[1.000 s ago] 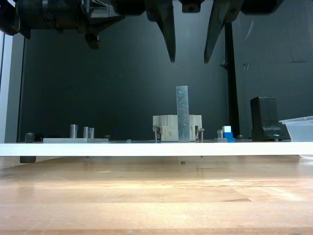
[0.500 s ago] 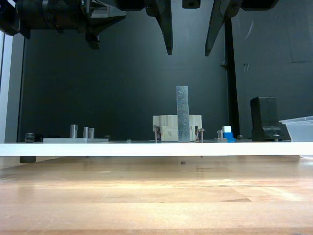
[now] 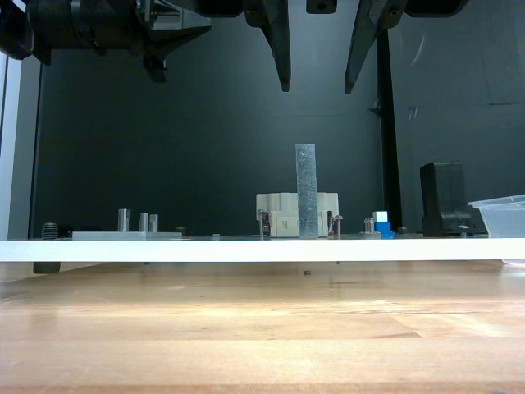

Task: Pick the 16mm bar and place in it's hole on the taskboard

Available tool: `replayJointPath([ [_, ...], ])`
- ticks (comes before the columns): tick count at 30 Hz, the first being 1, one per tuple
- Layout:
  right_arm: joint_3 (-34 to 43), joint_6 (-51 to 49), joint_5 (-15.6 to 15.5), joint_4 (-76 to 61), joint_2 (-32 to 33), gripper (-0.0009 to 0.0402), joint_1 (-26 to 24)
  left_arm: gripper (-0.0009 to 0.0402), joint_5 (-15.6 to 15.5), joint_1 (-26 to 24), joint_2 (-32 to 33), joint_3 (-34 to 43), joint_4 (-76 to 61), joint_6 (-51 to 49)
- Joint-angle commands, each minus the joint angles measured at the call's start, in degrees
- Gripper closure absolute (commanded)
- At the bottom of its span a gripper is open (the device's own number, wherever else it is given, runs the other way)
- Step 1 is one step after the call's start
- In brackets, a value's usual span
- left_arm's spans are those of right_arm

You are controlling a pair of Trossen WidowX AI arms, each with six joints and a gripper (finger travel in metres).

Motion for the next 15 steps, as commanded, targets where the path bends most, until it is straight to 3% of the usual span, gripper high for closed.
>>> replayJointPath([
  [1, 0.0, 0.0, 0.0, 0.0, 0.0, 0.0231, 0.0, 0.0393, 0.0, 0.0, 0.0, 0.0, 0.0, 0.0],
  [15, 0.0, 0.0, 0.0, 0.1, 0.0, 0.0231, 0.0, 0.0393, 0.0, 0.0, 0.0, 0.0, 0.0, 0.0],
])
